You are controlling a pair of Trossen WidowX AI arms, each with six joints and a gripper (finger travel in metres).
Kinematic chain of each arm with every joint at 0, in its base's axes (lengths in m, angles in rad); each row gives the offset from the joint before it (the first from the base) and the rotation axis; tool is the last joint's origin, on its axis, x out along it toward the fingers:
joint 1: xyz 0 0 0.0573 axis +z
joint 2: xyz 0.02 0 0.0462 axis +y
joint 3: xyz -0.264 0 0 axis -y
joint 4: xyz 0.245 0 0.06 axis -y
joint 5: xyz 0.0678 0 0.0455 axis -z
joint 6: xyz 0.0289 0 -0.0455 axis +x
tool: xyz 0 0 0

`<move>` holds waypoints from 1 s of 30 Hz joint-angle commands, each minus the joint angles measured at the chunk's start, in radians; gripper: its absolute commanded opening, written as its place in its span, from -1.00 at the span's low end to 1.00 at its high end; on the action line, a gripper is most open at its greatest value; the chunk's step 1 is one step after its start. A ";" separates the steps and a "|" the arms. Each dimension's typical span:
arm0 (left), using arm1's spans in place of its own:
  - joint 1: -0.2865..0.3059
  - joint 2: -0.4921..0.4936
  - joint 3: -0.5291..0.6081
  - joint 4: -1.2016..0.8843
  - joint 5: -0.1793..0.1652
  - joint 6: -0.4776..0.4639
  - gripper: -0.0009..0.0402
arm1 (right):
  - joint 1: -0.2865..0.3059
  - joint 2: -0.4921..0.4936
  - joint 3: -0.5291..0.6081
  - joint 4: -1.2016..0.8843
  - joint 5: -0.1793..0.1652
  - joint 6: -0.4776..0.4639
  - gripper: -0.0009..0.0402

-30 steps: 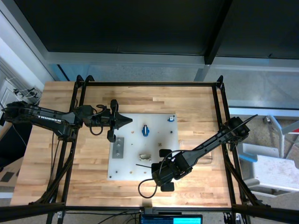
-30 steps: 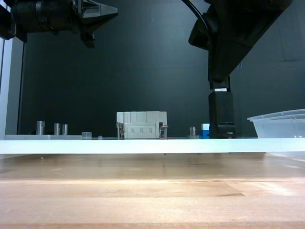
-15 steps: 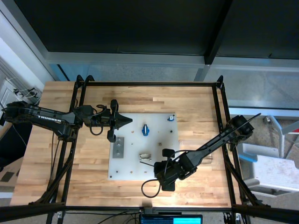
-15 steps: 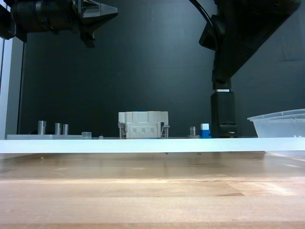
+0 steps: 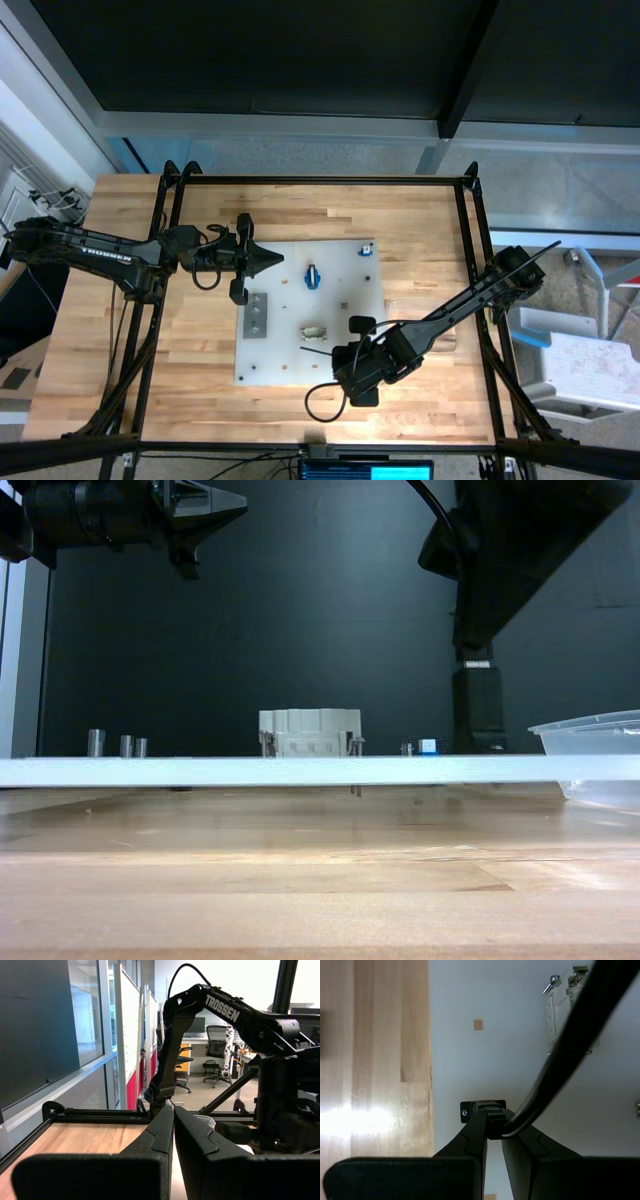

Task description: Remove the USB connector from the USB hub and place in the container

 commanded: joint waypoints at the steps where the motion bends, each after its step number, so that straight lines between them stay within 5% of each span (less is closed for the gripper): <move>1: 0.000 0.000 0.000 0.001 0.000 0.000 -0.95 | 0.003 -0.018 0.006 0.006 -0.003 0.000 -0.96; 30: 0.000 0.000 0.000 0.000 0.000 0.000 -0.96 | 0.003 -0.040 0.014 0.008 -0.022 0.005 -0.96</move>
